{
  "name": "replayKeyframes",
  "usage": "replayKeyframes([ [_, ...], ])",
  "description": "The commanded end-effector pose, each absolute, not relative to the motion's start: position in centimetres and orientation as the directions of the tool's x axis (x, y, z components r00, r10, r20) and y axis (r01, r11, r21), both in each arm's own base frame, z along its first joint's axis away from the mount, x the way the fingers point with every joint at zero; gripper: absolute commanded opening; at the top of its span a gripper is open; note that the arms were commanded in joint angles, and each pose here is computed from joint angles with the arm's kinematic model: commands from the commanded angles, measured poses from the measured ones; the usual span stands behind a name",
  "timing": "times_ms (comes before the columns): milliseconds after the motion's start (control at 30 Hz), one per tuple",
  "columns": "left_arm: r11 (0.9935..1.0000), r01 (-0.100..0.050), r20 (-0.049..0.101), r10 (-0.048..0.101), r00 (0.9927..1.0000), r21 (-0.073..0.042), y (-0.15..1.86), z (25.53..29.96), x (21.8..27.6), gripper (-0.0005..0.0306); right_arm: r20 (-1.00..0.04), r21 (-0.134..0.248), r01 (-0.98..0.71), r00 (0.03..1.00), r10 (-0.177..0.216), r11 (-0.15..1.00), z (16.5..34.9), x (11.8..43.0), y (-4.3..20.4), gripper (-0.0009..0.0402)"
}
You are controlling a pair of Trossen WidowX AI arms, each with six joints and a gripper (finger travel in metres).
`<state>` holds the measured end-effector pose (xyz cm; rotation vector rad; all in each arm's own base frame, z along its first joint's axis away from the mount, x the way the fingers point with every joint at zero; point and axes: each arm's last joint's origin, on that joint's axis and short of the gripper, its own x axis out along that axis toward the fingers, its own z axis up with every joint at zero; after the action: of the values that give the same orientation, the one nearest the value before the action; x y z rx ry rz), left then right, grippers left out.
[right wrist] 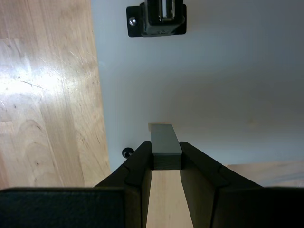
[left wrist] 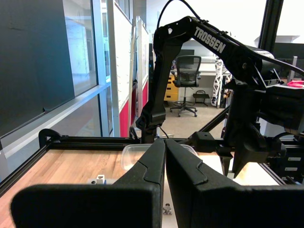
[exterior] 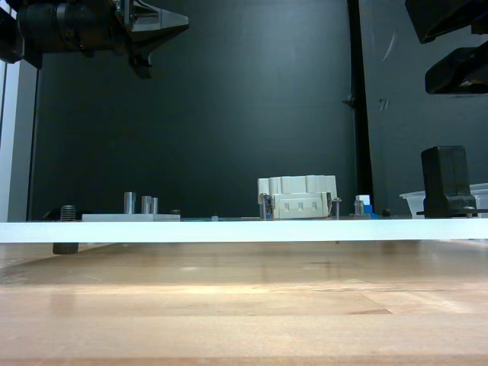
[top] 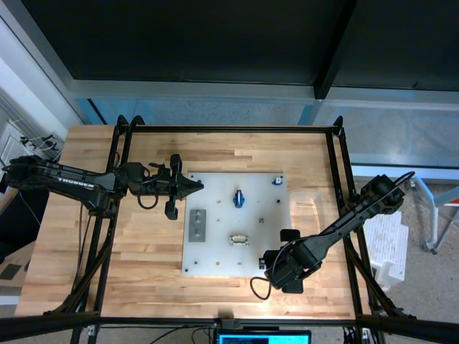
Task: Pick the 16mm bar and install on taskboard
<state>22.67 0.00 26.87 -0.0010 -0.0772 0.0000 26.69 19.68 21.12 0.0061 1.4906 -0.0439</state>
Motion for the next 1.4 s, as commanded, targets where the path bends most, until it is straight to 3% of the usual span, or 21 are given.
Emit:
replayKeyframes([
  [33, 1.00000, 0.000, 0.077, 0.000, 0.99705, -0.001, 0.00, 26.86, 22.68, 0.0000, -0.996, -0.022, 0.033, 0.082, -0.025, 0.999, 21.1, 26.7, 19.7, 0.0004],
  [1400, 1.00000, 0.000, 0.077, 0.000, 0.99705, -0.001, 0.00, 26.86, 22.68, 0.0000, -0.996, -0.022, 0.028, 0.081, -0.025, 0.999, 18.9, 26.3, 19.7, 0.0004],
])
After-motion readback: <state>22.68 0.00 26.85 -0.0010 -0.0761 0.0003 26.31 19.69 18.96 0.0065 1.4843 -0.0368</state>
